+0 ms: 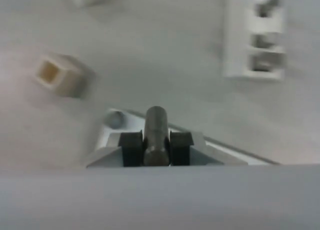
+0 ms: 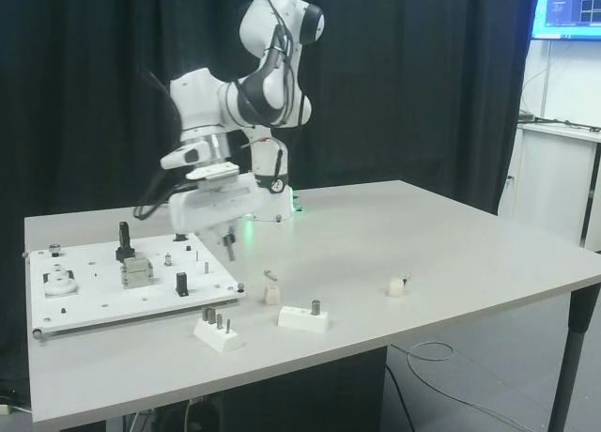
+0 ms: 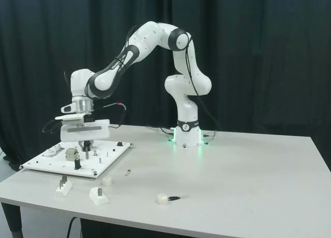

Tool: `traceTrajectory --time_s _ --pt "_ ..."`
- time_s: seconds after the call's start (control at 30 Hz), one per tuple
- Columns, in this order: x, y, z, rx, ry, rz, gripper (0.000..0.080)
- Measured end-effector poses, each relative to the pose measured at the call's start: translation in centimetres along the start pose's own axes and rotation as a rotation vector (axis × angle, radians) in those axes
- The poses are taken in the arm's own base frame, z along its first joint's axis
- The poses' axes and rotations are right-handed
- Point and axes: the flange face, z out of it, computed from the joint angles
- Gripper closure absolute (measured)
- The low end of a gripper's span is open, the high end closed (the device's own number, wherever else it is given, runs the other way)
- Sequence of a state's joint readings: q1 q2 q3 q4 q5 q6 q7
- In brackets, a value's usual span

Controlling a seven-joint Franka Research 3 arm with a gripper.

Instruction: Place round peg 3.

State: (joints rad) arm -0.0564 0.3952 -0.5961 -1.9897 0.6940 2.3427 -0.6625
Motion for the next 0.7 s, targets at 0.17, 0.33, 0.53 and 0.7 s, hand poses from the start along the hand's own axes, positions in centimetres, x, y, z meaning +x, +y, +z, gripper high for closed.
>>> traceTrajectory --time_s 0.17,0.33,0.53,0.7 --pt "-1.1 -2.6 1.0 0.017 -0.022 -0.014 0.0692" --pt "-1.8 -5.2 2.2 0.011 -0.026 -0.026 0.0692" --pt "-2.4 -8.1 3.6 -0.018 -0.011 -0.033 0.0692" --pt "-2.9 -10.2 4.6 -0.042 0.002 -0.057 0.0692"
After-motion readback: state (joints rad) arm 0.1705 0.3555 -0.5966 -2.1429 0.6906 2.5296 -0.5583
